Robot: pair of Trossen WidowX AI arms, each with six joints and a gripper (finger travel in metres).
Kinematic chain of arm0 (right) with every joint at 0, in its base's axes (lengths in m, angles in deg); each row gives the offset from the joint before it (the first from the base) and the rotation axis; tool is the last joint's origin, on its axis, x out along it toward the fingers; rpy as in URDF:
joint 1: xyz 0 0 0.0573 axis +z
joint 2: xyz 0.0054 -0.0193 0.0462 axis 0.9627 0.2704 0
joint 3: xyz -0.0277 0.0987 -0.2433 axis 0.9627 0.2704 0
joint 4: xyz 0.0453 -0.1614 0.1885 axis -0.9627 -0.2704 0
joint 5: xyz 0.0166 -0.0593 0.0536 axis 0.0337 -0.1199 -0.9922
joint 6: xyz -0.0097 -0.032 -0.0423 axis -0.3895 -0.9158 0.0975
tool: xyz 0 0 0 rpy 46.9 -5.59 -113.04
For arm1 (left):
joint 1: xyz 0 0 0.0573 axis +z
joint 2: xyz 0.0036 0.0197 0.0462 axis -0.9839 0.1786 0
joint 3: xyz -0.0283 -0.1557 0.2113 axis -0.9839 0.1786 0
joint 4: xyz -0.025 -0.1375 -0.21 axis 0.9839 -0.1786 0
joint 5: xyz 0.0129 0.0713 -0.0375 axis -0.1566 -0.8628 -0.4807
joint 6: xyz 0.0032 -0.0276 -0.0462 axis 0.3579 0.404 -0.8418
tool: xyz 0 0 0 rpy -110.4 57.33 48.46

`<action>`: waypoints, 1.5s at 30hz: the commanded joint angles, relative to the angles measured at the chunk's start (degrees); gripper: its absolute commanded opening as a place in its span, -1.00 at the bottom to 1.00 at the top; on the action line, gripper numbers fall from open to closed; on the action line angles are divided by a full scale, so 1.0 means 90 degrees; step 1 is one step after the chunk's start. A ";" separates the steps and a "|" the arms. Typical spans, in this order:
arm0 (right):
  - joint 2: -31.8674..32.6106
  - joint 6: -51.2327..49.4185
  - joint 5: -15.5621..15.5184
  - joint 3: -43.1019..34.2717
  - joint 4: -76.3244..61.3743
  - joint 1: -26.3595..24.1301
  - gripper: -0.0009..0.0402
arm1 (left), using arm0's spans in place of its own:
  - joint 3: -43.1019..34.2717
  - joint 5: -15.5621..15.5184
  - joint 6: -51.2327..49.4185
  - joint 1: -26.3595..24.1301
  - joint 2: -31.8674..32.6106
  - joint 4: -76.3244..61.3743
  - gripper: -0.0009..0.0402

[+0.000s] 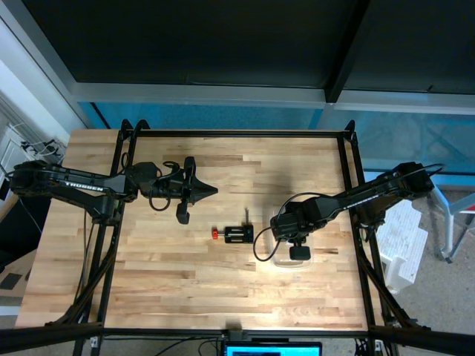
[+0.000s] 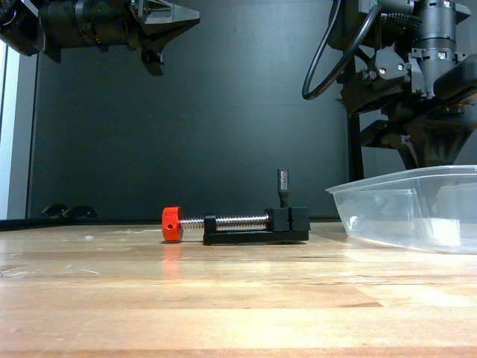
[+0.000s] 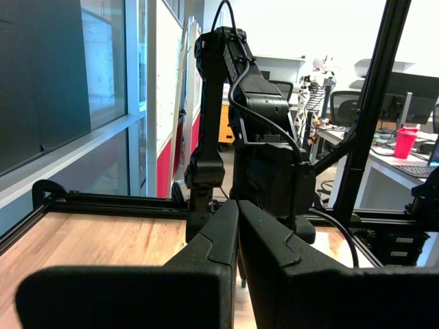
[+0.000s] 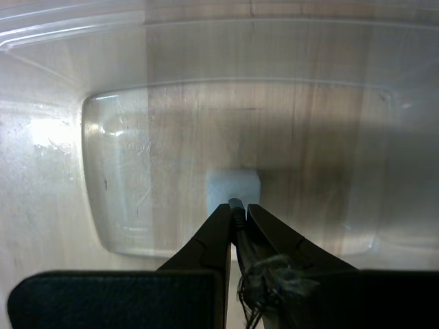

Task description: Pick the usb-c connector and install on the hub

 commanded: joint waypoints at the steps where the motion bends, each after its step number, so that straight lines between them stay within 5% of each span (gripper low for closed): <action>1: -0.0070 0.0007 0.0068 -0.0194 -0.0253 0.0002 -0.96 | 0.0000 0.0000 0.0000 0.0002 0.0000 0.0002 -0.96; 16: -0.0073 0.0068 0.0991 -0.1858 -0.0636 -0.0206 -0.96 | 0.0000 0.0000 0.0000 0.0000 0.0000 0.0002 -0.96; 30: 0.0979 -0.0512 0.0991 -0.3096 -0.0568 -0.0379 -0.96 | 0.0000 0.0000 0.0000 0.0000 0.0000 0.0002 -0.96; 45: 0.1409 -0.0668 0.0838 -0.3126 -0.0022 -0.0304 -0.96 | 0.0000 0.0000 0.0000 0.0002 0.0000 0.0002 -0.96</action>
